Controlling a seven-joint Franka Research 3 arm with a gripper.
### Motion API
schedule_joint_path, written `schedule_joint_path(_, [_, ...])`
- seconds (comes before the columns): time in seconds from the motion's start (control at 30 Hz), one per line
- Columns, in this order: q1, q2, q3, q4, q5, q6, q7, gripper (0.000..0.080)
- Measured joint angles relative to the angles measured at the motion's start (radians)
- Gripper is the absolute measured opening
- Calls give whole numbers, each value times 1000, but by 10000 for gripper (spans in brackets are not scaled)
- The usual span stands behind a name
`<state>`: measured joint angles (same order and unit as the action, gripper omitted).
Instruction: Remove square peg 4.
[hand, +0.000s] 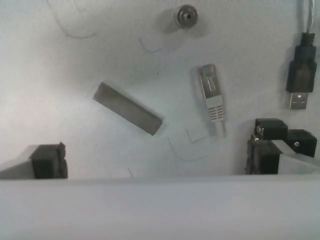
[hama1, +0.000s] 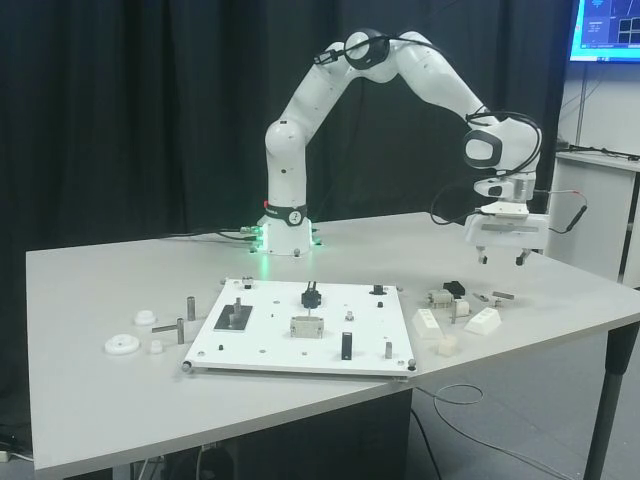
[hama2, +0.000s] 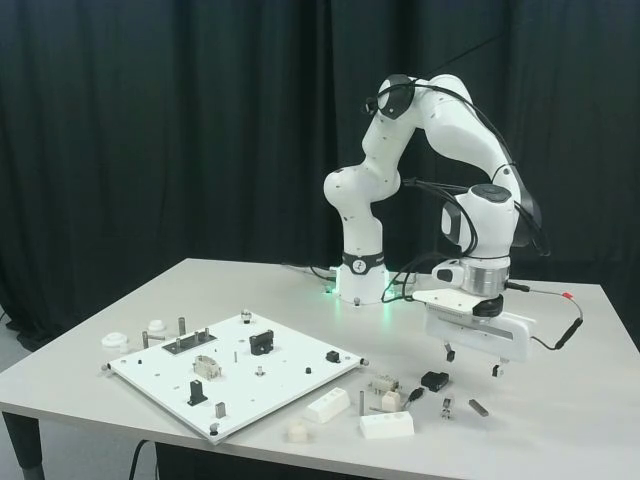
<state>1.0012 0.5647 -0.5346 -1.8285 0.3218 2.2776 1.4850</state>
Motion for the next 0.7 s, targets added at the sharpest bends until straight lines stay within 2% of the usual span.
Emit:
schedule_joint_path(0.3, [0, 1, -21, -1, -12, 0, 0, 800])
schedule_joint_path(0.7, [-3, 6, -105, -6, -25, -7, 0, 800])
